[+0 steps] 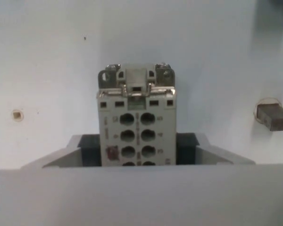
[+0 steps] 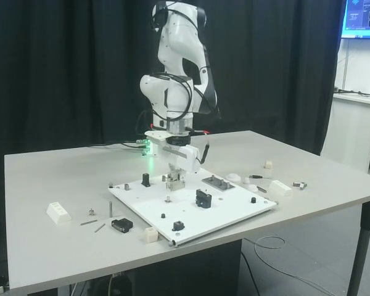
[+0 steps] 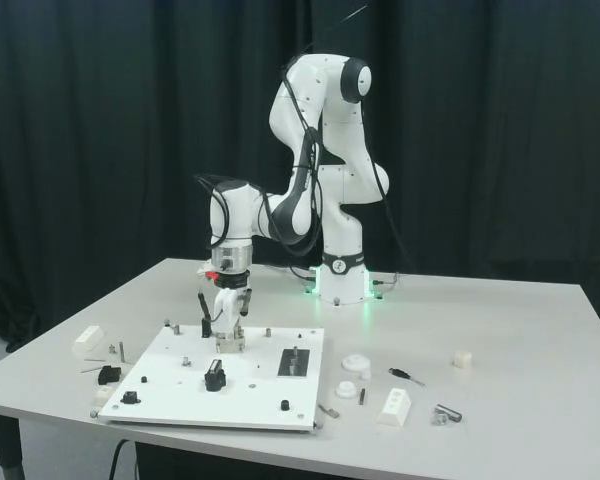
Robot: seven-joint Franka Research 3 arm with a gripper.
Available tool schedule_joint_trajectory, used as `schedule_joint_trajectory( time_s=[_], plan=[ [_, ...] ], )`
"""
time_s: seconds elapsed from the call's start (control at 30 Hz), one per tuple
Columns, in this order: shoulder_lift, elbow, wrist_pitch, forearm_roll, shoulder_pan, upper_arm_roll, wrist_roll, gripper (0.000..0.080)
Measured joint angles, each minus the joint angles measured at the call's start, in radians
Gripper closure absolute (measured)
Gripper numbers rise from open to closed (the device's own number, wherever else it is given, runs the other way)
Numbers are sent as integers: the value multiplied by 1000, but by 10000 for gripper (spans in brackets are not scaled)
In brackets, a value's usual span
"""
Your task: Remove waterproof.
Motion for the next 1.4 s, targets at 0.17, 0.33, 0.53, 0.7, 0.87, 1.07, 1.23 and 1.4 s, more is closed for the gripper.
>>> schedule_joint_trajectory(
  time_s=[0.17, 0.33, 0.53, 0.7, 0.87, 1.07, 1.23, 1.4],
  plan=[
    [-21, 0, -12, -8, 6, 0, 18, 485],
    [-26, -2, -31, -21, 8, 0, 33, 485],
    [-26, -18, -44, -43, 8, -2, 33, 485],
    [-33, -21, -47, -58, 8, -4, 33, 485],
    [-57, -22, -74, -93, 8, -14, 38, 485],
    [-109, -20, -113, -146, 8, -23, 62, 485],
    [-154, -17, -155, -195, 7, -24, 94, 485],
    [-187, -16, -184, -233, 7, -24, 124, 485]
  ],
)
